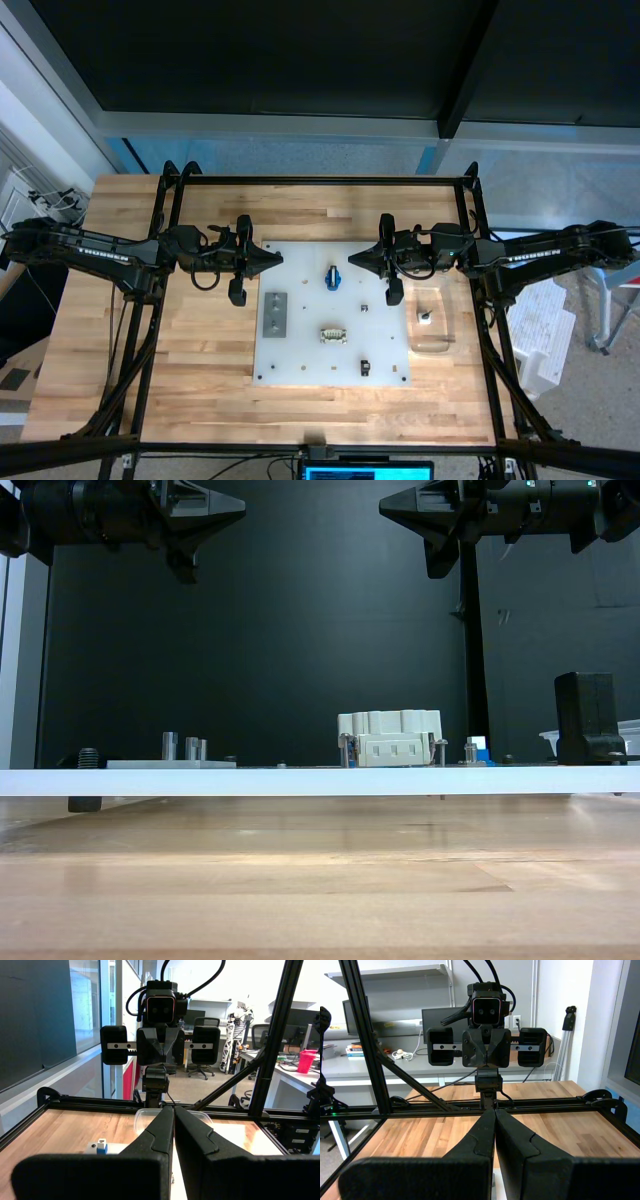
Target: Pick the USB connector and install on taskboard
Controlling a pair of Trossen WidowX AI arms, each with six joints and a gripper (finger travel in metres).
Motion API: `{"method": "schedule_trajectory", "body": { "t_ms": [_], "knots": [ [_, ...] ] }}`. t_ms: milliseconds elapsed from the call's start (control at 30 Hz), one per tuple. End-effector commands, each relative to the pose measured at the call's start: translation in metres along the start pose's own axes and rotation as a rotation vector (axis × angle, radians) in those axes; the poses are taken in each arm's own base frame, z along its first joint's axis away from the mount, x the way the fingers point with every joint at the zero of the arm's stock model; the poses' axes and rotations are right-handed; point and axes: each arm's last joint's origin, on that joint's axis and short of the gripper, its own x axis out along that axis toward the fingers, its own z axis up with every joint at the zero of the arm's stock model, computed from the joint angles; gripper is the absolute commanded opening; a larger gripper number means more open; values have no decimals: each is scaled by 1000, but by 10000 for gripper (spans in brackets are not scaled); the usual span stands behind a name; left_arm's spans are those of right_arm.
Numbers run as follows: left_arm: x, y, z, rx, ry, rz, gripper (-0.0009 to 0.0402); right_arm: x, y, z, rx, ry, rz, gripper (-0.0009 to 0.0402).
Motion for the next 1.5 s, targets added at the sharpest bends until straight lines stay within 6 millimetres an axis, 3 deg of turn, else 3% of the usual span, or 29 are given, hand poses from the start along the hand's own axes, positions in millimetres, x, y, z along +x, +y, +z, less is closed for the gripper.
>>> {"method": "schedule_trajectory", "body": {
  "t_ms": [33,433,567,1500],
  "knots": [
    [0,0,0,0,0,1,0,0,0,0,0,0,2,0],
    [0,0,0,0,0,0,0,-1,1,0,47,10,12,0],
    [0,0,0,0,0,0,0,-7,1,2,37,139,-3,0],
    [0,0,0,0,0,0,0,-104,8,44,20,925,-67,0]
  ]
}}
